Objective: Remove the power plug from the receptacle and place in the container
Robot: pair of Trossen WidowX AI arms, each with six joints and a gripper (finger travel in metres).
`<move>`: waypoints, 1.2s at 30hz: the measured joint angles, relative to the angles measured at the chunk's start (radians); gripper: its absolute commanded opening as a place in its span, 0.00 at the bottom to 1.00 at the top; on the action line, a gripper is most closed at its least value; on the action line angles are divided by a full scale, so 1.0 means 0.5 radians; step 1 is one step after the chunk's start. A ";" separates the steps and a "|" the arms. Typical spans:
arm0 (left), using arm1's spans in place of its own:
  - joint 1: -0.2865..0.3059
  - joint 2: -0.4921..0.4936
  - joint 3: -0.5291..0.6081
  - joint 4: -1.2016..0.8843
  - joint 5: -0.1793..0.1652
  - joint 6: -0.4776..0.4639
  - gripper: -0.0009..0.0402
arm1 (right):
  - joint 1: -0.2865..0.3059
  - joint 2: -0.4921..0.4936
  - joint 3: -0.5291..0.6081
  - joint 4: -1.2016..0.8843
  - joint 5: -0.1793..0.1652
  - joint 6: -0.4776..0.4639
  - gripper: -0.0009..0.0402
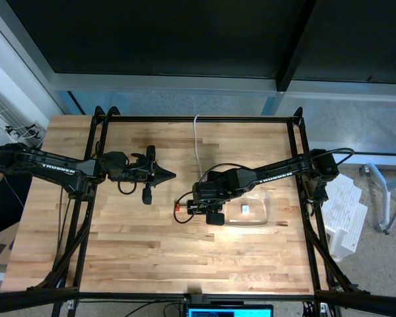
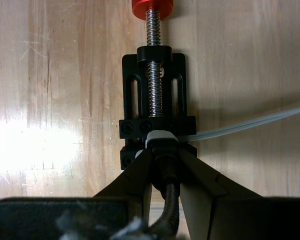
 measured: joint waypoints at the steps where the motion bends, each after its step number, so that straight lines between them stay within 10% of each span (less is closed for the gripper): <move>1: 0.000 0.000 0.000 0.000 0.001 0.000 0.02 | 0.000 -0.003 0.000 -0.001 0.000 0.000 0.03; 36: 0.000 -0.001 0.000 0.003 0.001 0.000 0.02 | -0.002 -0.105 0.163 -0.237 0.001 0.002 0.03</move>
